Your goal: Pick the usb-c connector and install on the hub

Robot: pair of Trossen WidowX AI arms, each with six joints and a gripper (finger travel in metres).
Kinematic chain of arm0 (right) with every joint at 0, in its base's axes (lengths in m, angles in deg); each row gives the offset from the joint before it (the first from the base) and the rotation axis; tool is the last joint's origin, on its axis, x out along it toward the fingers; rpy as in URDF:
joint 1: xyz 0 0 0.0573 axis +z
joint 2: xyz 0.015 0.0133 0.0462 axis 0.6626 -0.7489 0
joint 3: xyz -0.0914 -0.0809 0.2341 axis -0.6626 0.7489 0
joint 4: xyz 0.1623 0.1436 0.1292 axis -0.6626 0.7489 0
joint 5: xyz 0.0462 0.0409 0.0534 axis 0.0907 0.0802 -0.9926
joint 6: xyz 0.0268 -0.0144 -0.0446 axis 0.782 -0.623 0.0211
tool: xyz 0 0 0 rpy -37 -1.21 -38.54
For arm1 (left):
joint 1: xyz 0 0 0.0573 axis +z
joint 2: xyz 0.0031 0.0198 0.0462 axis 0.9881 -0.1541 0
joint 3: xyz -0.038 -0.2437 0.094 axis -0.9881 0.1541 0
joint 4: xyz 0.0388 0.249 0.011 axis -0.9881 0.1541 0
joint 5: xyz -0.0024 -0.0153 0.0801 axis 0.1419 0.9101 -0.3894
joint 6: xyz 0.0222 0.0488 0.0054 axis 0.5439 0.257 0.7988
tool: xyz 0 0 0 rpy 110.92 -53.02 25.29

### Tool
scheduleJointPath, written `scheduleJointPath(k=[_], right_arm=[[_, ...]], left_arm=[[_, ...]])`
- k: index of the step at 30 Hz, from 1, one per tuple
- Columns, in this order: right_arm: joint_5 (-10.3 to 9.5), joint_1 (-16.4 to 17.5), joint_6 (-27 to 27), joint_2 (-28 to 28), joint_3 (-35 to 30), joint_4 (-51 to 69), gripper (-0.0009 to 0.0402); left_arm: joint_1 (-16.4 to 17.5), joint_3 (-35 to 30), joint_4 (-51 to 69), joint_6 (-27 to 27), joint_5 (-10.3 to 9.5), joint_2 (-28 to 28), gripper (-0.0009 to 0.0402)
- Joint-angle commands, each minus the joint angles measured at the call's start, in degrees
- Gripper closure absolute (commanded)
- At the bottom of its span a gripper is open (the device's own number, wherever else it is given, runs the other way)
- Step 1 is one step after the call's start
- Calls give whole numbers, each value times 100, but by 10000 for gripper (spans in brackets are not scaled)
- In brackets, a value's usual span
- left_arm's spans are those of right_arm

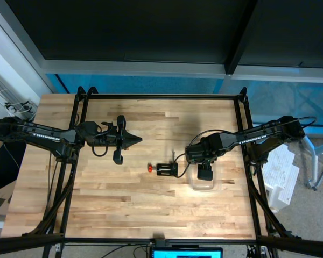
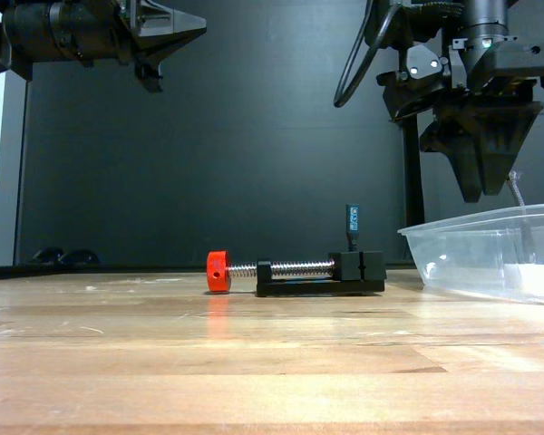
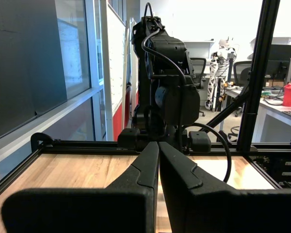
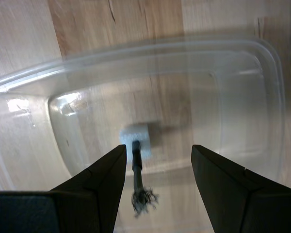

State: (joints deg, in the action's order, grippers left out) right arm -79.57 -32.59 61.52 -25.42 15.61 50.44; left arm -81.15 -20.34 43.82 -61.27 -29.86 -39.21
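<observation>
The usb-c connector (image 4: 135, 137), a small white-grey piece with a short dark frayed stub, lies on the floor of the clear plastic tray (image 4: 242, 87). My right gripper (image 4: 158, 150) hangs open straight above it, with the connector below the gap and nearer one finger. From above, the right gripper (image 1: 205, 172) covers the tray (image 1: 204, 186). The hub (image 1: 166, 170), a black block with a red-orange knob (image 2: 218, 271) and a grey stem (image 2: 352, 223), lies just left of the tray. My left gripper (image 1: 133, 140) is shut, held high over the table's left part.
The tray's near wall (image 2: 476, 263) stands right of the hub (image 2: 322, 272) at table height. A black frame (image 1: 161, 97) runs around the wooden table. The left gripper (image 3: 158, 145) looks toward the right arm's base.
</observation>
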Motion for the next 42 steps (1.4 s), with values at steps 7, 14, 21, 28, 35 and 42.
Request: scheduleJointPath(k=[7, 14, 21, 28, 35, 42], right_arm=[[0, 35, 9, -168, 0, -216, 208], [0, 52, 7, -334, 0, -339, 208], [0, 74, 4, -509, 0, -492, 208], [-7, 96, 4, -632, 0, -680, 208], [-4, 114, -9, -796, 0, -774, 208], [-7, 127, -13, -866, 0, -859, 208]], left_arm=[[0, -2, -2, 0, 0, -2, 393], [2, -2, -2, 0, 0, -4, 393], [2, -2, -2, 0, 0, -2, 393], [0, -2, -2, 0, 0, -2, 393], [0, -2, -2, 0, 0, -2, 393], [0, -2, -2, 0, 0, -2, 393]])
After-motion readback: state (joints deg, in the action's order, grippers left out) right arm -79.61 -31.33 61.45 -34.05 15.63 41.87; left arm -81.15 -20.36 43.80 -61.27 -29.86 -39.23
